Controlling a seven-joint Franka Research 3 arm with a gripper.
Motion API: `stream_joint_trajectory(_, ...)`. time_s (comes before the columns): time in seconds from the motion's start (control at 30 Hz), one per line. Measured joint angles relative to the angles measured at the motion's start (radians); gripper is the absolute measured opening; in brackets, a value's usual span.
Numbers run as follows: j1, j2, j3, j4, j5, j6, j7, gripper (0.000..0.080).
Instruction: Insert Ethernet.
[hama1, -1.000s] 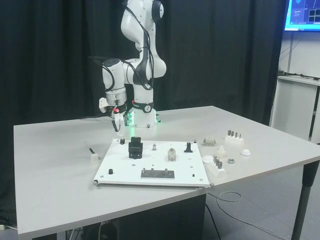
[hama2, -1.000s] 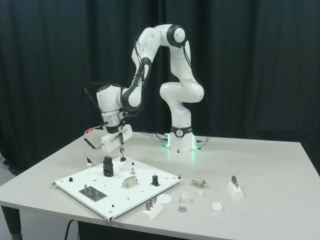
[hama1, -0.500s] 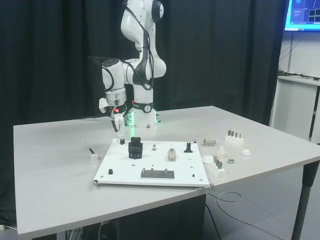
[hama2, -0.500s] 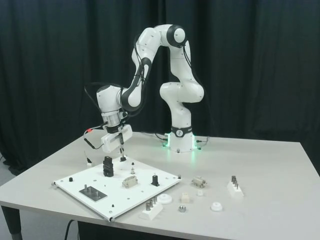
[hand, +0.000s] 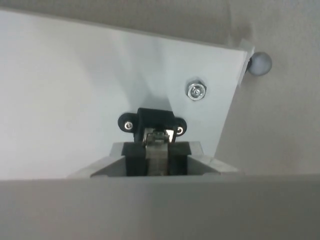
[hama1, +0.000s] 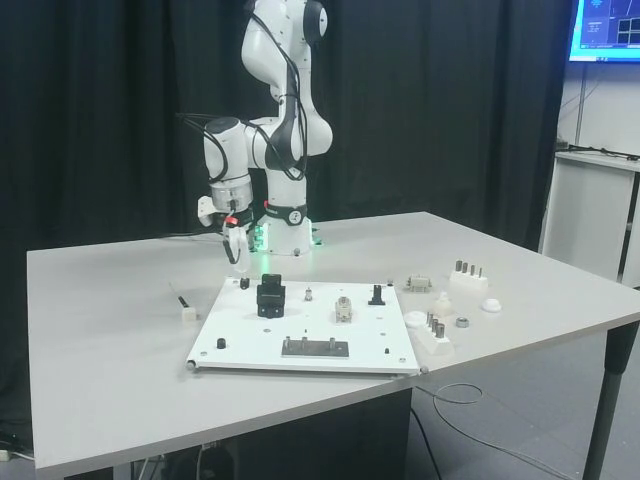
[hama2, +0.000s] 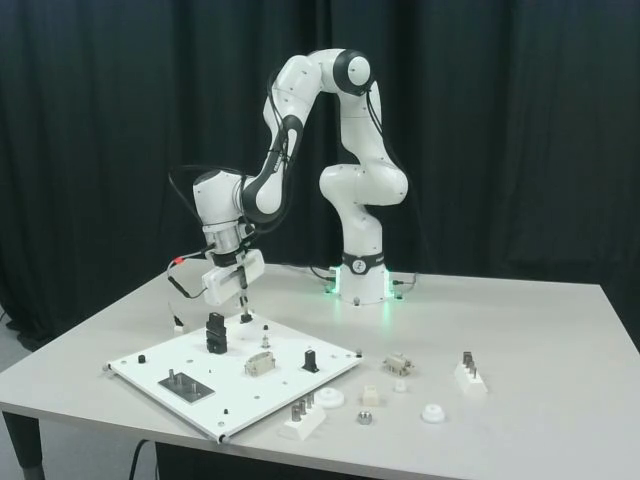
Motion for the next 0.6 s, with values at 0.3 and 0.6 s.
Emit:
stream_joint_trajectory(0.3,0.0,0.002,-0.001,0.0,0.007,0.004,-0.004,0.0087)
stream_joint_trajectory(0.6,-0.001,0.003,-0.004,0.0,0.021,0.005,-0.023,0.0087)
